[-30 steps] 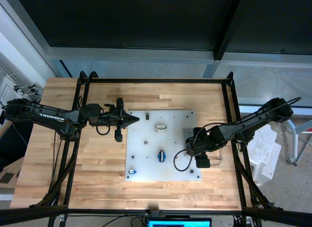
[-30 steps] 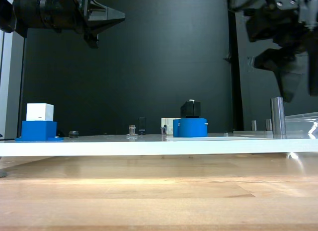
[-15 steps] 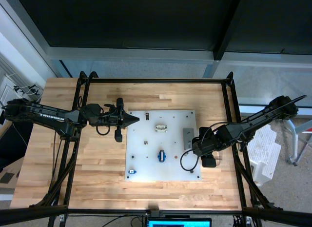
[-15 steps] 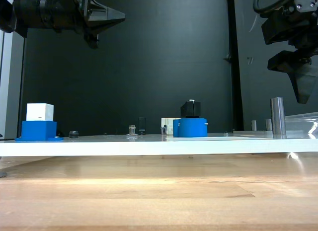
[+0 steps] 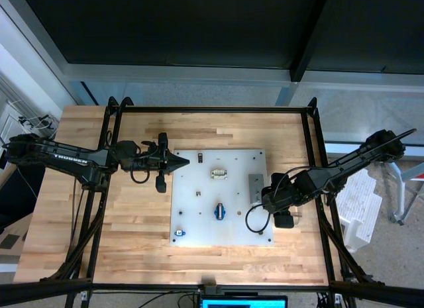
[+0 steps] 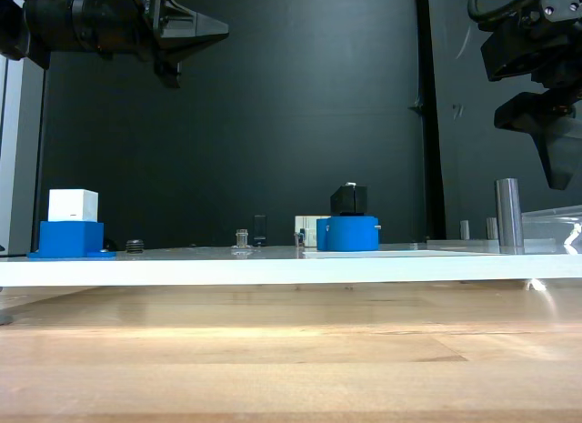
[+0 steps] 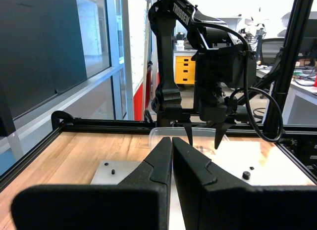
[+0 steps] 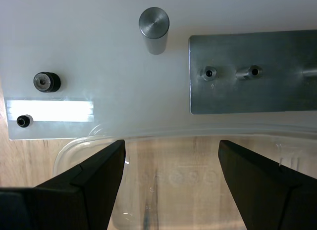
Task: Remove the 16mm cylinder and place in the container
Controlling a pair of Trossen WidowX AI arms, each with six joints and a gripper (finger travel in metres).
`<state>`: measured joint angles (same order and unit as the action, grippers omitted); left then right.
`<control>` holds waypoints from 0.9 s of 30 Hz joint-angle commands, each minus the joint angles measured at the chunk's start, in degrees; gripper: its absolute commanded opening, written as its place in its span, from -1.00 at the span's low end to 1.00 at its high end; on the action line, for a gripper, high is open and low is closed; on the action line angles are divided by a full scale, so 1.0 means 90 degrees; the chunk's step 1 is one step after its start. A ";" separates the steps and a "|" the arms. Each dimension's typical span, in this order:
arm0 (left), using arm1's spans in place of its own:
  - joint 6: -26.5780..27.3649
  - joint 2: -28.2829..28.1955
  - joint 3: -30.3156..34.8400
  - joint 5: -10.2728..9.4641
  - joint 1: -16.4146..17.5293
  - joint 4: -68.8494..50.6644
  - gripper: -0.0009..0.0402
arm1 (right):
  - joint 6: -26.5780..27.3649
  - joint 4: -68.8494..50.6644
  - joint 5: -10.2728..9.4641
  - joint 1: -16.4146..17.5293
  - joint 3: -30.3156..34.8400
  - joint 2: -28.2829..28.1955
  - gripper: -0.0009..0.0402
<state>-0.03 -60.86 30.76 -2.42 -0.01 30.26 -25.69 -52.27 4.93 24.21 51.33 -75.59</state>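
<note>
On your right gripper the fingers are standing wide apart, holding nothing, hovering over the one container, probably squaring up for the one 16mm cylinder, which is standing upright on the white board just beyond; your left gripper is hanging pinched shut, parked high, out of the way.

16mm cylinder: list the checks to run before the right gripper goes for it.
1. 16mm cylinder upright on the board, untouched: ok.
2. Right gripper open: ok.
3. Right gripper lined up over the cylinder: not ok; it hovers over the container at the board's edge.
4. Room for the fingers around the cylinder: probably ok; the metal block sits apart from it.
5. Container empty: ok.
6. Left gripper shut, raised over the board's left edge, out of the way: ok.
</note>
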 commanded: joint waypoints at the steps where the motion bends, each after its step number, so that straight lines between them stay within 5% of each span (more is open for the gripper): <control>1: -0.0002 0.0000 0.0000 0.0002 0.0002 0.0002 -0.96 | 0.0002 -0.0046 0.0044 0.0007 0.0199 -0.0163 0.32; 4: -0.0002 0.0000 0.0000 0.0002 0.0000 0.0000 -0.96 | 0.0066 -0.0119 0.0170 0.0005 0.0391 -0.0340 0.32; 27: -0.0002 0.0000 0.0000 0.0002 0.0000 0.0000 -0.96 | 0.0406 0.0209 0.0182 -0.0092 0.1406 -0.1666 0.32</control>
<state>-0.03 -60.84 30.76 -2.42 -0.01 30.26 -22.00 -50.78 6.57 23.35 63.99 -90.41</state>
